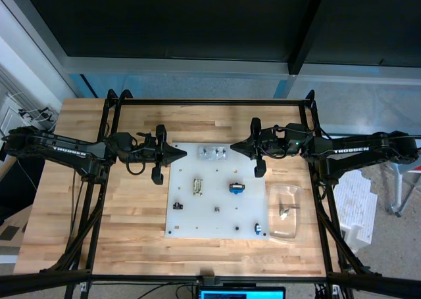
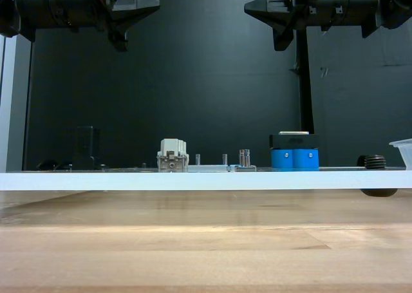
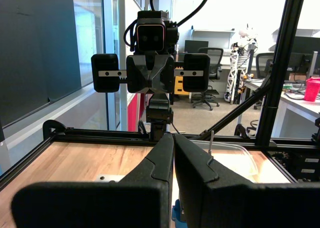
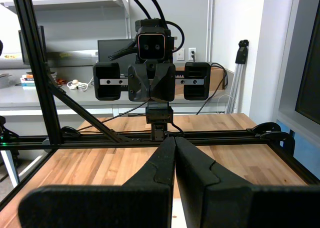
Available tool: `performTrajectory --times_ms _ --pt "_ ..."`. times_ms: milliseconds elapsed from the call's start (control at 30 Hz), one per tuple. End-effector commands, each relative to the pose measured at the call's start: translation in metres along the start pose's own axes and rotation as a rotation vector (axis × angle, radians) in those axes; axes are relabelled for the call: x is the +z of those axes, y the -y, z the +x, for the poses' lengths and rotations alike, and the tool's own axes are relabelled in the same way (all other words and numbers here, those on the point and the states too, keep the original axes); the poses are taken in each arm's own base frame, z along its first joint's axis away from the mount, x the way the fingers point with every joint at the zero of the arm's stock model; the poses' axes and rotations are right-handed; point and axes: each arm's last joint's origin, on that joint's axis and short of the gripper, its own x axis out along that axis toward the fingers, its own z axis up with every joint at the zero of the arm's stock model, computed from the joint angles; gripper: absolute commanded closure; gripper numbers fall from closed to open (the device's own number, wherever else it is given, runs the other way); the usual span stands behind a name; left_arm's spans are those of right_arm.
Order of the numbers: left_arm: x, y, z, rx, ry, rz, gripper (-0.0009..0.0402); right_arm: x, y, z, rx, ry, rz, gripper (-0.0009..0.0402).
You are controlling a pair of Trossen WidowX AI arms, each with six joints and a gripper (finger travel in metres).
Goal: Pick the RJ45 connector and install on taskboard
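Left pincer (image 1: 183,154) and right pincer (image 1: 234,146) are being held clenched, empty, high over the square white plastic taskboard (image 1: 197,217), while the tiny whitish-clear RJ45 connector (image 1: 284,213), lying in the clear plastic tray (image 1: 294,232), is being targeted; a wide release before descent is judged best.

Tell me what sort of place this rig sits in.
Likely a lab office: wooden table, office chair, desk monitor. The left pincer and right pincer hang shut over the taskboard's far edge.
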Motion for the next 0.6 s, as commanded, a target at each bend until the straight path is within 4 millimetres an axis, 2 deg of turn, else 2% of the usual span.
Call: performTrajectory --times_ms 33,600 --pt "0.0001 0.0 -0.0001 0.0 0.0 0.0 0.0393 0.0002 -0.0001 0.0 0.0 0.001 0.0 0.0393" --pt "0.0 0.0 0.0 0.0 0.0 0.0 0.0393 -0.0014 -0.0002 0.0 0.004 -0.015 0.002 0.0393"
